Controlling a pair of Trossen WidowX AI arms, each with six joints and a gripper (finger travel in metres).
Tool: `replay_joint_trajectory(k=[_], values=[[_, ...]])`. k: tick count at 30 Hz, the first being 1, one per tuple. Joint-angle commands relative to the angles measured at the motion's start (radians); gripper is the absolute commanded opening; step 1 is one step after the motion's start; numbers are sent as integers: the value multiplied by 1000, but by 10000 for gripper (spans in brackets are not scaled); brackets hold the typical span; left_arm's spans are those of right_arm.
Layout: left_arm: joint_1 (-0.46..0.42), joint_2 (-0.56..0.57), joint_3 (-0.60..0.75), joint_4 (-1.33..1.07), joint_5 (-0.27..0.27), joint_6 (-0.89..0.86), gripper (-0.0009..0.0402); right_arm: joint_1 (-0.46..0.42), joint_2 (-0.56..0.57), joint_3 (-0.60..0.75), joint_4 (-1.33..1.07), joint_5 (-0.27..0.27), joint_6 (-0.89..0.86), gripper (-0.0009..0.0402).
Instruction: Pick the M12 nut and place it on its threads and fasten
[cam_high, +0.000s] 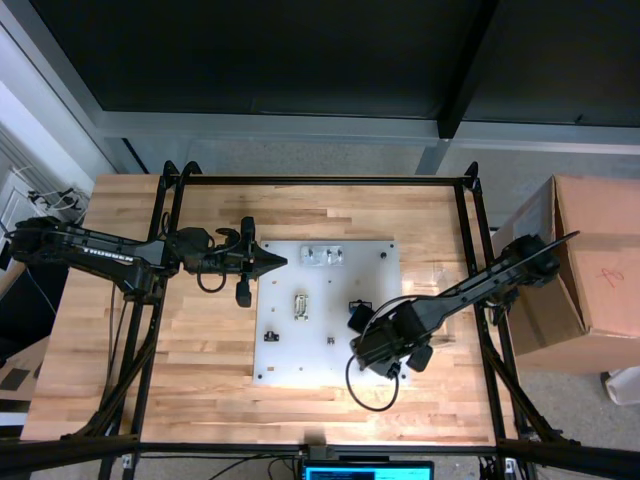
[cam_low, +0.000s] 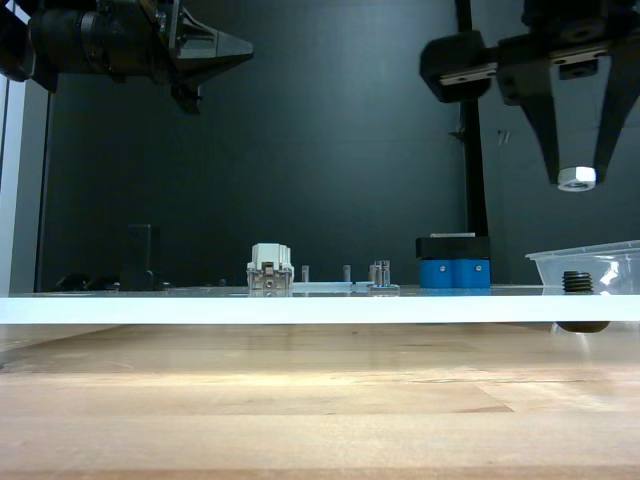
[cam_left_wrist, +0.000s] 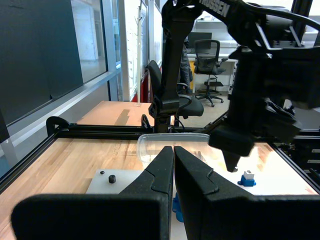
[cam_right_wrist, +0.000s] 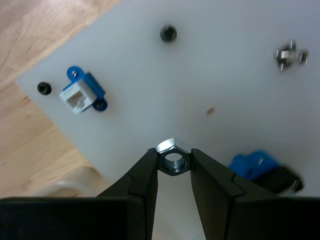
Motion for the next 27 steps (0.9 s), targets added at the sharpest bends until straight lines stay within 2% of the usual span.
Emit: replay_joint_trajectory(k=[1, 10, 18, 27], values=[[0, 0, 0, 0, 0, 0, 0, 9, 60, 68, -13, -2, -58, 32], [0, 0, 0, 0, 0, 0, 0, 31, 206, 235, -80, -3, -128, 32], [0, 0, 0, 0, 0, 0, 0, 53, 250, 244, -34, -11, -200, 32], [0, 0, 0, 0, 0, 0, 0, 56, 273, 245, -23, -20, -202, 32]])
